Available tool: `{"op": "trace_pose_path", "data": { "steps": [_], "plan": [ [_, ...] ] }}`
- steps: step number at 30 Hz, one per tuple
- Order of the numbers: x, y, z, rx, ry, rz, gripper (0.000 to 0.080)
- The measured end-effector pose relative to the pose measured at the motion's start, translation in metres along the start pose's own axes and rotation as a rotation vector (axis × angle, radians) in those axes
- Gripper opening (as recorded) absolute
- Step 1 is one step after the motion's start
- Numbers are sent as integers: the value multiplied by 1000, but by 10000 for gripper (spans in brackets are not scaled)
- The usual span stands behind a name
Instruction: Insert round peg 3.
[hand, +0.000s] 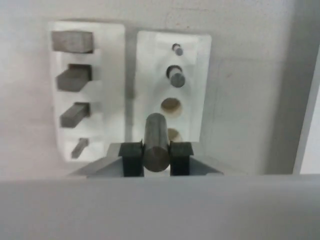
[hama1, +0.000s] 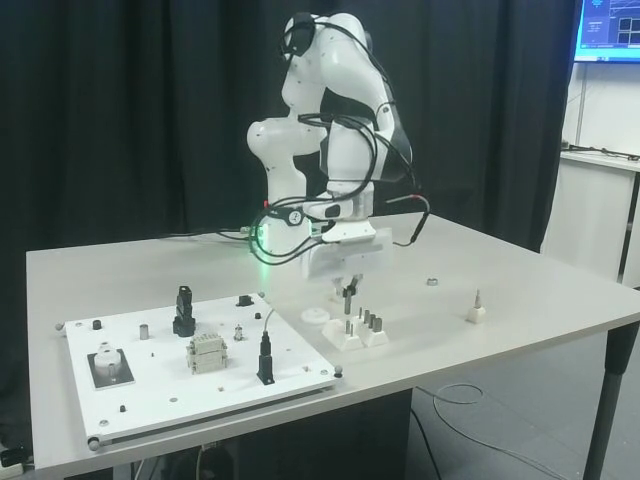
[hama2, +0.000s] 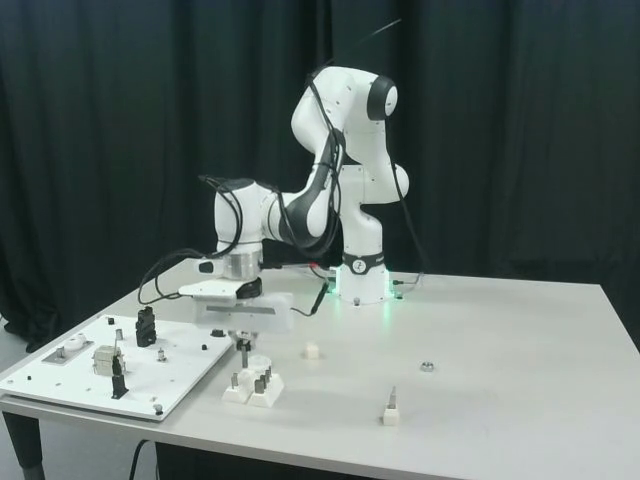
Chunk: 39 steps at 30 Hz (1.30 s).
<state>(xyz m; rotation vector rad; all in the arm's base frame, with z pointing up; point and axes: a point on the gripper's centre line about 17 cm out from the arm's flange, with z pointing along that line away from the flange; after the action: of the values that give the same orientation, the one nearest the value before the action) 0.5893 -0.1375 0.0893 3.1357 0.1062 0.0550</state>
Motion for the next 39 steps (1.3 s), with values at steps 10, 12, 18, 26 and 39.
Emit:
{"op": "trace_pose_path", "data": {
  "steps": [10,12,18,26,39],
  "plan": [
    [1,-4,-19,24,8,3,108],
    [1,-5,-21,25,10,2,108],
    [4,-7,-25,27,16,-2,108],
    [7,-5,-30,25,25,-1,108],
    [24,33,-50,-33,77,3,108]
  ]
}}
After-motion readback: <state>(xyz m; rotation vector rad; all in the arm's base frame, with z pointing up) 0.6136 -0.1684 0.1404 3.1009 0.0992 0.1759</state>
